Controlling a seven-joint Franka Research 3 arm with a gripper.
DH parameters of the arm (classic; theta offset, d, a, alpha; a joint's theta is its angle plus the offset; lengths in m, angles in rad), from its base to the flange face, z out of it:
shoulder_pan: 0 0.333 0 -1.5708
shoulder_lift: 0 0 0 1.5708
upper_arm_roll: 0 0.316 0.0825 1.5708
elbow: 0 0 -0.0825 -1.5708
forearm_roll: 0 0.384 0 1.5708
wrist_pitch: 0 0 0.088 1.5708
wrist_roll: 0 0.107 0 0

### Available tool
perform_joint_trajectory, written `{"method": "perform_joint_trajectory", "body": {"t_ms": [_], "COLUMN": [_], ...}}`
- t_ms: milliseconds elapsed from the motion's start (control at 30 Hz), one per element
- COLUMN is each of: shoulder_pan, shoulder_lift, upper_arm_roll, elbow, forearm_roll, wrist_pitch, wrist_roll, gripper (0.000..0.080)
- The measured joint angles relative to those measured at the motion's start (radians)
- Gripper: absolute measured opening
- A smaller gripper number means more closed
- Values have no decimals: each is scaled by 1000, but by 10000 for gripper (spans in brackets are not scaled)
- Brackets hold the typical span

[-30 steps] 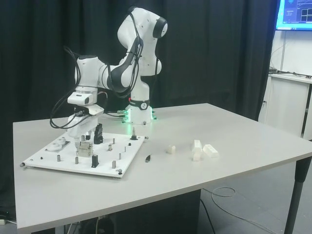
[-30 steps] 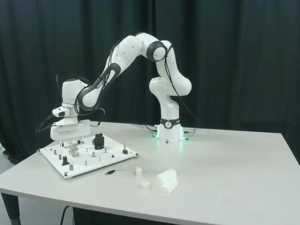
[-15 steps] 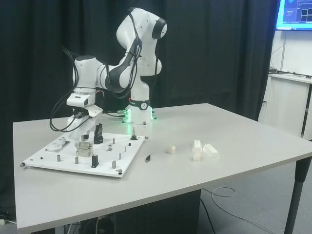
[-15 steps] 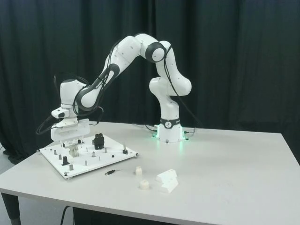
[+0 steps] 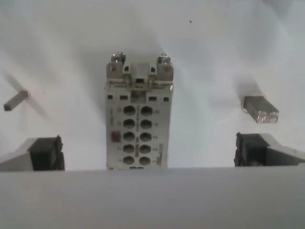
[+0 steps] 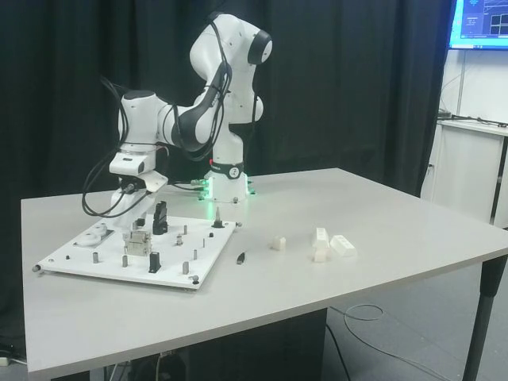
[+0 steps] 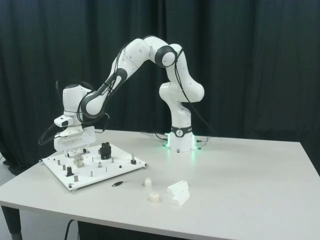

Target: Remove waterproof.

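Claw (image 5: 148,151) spread wide, empty, poised directly above connector block (image 5: 138,125), no contact visible. Black fingertips (image 5: 45,153) sit well apart, one on each side of block (seen in wrist view).

Connector block (image 6: 140,240) grey, two columns of round sockets, two screws at one end; stands on white board (image 6: 79,263) at left part of grey bench (image 6: 381,202), just beside black upright part (image 6: 160,217).

Small pegs (image 5: 259,109) dot board. Several white blocks (image 7: 178,192) lie on bench, well right of board.
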Motion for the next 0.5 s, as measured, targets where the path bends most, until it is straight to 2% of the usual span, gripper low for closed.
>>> {"method": "perform_joint_trajectory", "body": {"t_ms": [500], "shoulder_pan": [-3], "shoulder_lift": [0], "upper_arm_roll": [9], "elbow": [2], "forearm_roll": [4], "wrist_pitch": [-2], "wrist_roll": [0], "gripper": [800]}}
